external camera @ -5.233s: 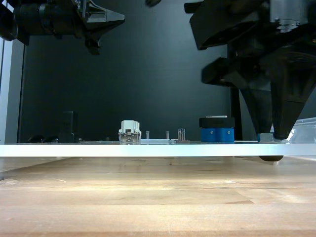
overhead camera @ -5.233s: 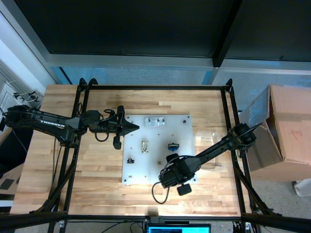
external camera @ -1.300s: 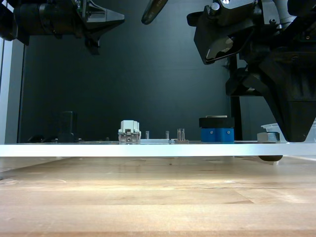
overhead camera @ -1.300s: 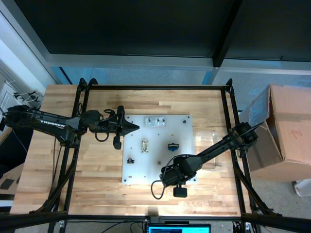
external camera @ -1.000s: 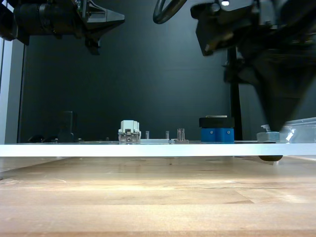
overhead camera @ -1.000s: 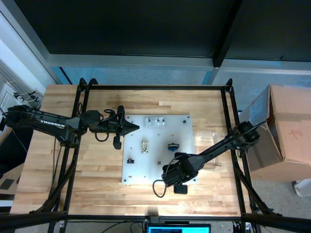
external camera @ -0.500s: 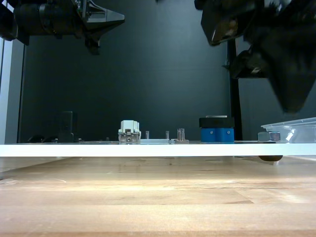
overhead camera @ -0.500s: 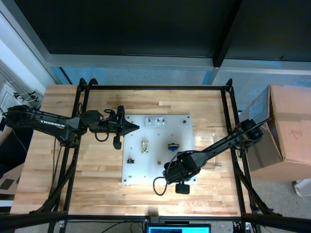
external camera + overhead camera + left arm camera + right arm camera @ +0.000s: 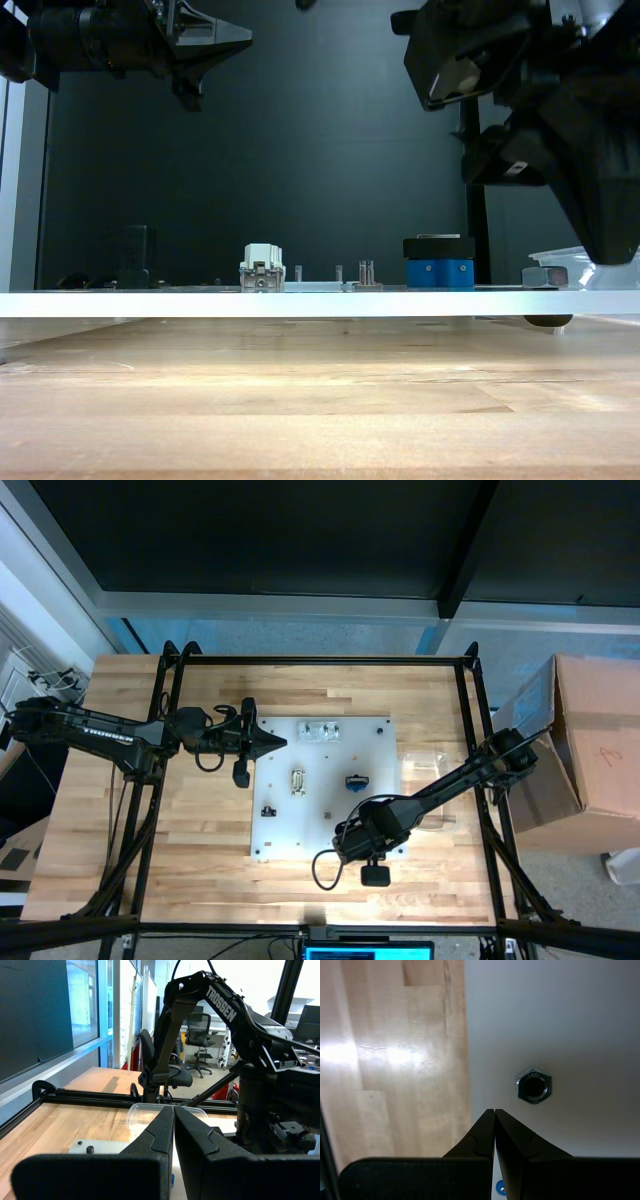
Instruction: Unfasten the M12 nut and place it in the container
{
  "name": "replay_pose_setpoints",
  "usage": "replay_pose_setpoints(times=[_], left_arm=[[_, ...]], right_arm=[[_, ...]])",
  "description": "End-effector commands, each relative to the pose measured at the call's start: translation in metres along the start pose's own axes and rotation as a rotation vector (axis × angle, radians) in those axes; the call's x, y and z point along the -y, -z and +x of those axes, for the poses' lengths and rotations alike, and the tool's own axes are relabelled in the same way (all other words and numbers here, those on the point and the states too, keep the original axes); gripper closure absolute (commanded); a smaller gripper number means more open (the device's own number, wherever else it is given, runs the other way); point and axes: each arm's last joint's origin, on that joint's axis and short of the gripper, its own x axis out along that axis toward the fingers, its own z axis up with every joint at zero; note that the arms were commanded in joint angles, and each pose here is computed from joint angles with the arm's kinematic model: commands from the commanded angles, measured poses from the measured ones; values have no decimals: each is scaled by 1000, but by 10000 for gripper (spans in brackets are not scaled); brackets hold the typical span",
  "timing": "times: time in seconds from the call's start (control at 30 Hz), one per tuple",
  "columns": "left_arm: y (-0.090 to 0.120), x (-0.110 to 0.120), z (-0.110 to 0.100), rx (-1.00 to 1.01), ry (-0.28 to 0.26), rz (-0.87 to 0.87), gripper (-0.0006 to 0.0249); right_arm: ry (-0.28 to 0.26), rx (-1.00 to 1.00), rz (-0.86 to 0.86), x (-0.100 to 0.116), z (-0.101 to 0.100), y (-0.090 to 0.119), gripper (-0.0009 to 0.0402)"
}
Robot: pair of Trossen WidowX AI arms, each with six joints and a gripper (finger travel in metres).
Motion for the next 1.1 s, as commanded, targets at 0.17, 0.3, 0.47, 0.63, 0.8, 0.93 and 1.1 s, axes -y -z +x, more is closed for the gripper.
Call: replay_pose_setpoints(times=[0.17, 0.3, 0.47, 0.63, 0.8, 0.93, 1.1], left_arm=[[0, 0, 0, 0, 0, 0, 243], [0, 0, 0, 0, 0, 0, 243], [0, 0, 0, 0, 0, 0, 243], [0, 0, 0, 0, 0, 0, 243], [0, 0, 0, 0, 0, 0, 243], [0, 0, 0, 0, 0, 0, 243], [0, 0, 0, -1, 0, 0, 243]], right_arm=[[31, 14, -15, 2, 1, -1, 393], [63, 24, -15, 4, 1, -1, 393], [275, 77, 36, 11, -8, 1, 393], [264, 77, 60, 10, -12, 0, 393], [151, 35, 68, 4, -17, -2, 393], [31, 3, 68, -2, -24, -5, 393], [-12, 11, 73, -7, -29, -8, 393]])
